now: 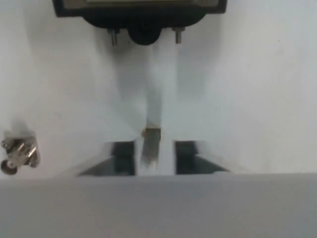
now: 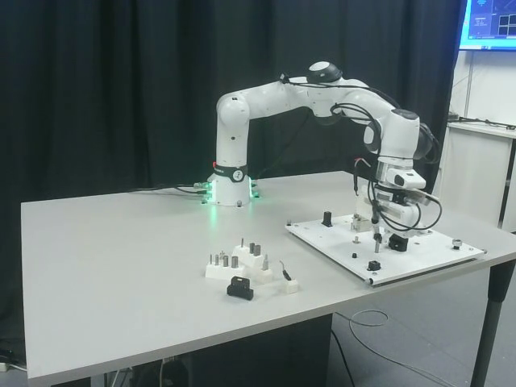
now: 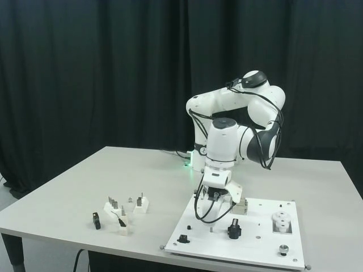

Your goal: Insert square peg 2.

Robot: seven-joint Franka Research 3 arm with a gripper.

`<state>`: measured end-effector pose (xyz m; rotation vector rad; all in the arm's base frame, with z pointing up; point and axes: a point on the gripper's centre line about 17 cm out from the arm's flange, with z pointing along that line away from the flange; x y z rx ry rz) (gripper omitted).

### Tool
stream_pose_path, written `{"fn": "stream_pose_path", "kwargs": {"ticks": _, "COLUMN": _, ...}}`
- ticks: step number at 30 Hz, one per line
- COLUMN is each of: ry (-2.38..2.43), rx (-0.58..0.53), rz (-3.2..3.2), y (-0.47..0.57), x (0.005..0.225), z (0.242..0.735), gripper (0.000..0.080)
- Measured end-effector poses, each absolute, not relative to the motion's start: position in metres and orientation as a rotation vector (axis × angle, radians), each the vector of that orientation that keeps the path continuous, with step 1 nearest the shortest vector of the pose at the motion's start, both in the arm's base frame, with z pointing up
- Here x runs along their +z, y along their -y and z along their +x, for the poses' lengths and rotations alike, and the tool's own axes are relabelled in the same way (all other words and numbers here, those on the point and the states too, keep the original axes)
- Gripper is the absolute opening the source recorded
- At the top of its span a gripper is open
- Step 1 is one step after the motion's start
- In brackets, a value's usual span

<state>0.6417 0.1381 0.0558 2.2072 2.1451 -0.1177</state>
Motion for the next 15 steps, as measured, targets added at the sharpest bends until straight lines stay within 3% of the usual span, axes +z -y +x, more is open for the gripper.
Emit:
{"fn": "stream_pose_path", "kwargs": {"ticks": 2, "ry": -2.144, "rx": -0.12, "rz": 2.206, "y": -0.138, "x": 0.056, "z": 0.642, "gripper": 0.0067}}
{"fn": "stream_pose_path", "kwargs": {"ticks": 3, "ry": -2.143, "rx": -0.122, "rz": 2.204, "y": -0.137, "x": 0.057, "z": 0.642, "gripper": 0.0309}}
{"fn": "stream_pose_path", "kwargs": {"ticks": 12, "ry": -2.121, "rx": -0.142, "rz": 2.204, "y": -0.13, "x": 0.068, "z": 0.643, "gripper": 0.0309}}
{"fn": "stream_pose_path", "kwargs": {"ticks": 13, "ry": -2.117, "rx": -0.146, "rz": 2.207, "y": -0.13, "x": 0.07, "z": 0.642, "gripper": 0.0756}}
{"fn": "stream_pose_path", "kwargs": {"ticks": 15, "ry": -2.113, "rx": -0.154, "rz": 2.209, "y": -0.129, "x": 0.076, "z": 0.642, "gripper": 0.0756}}
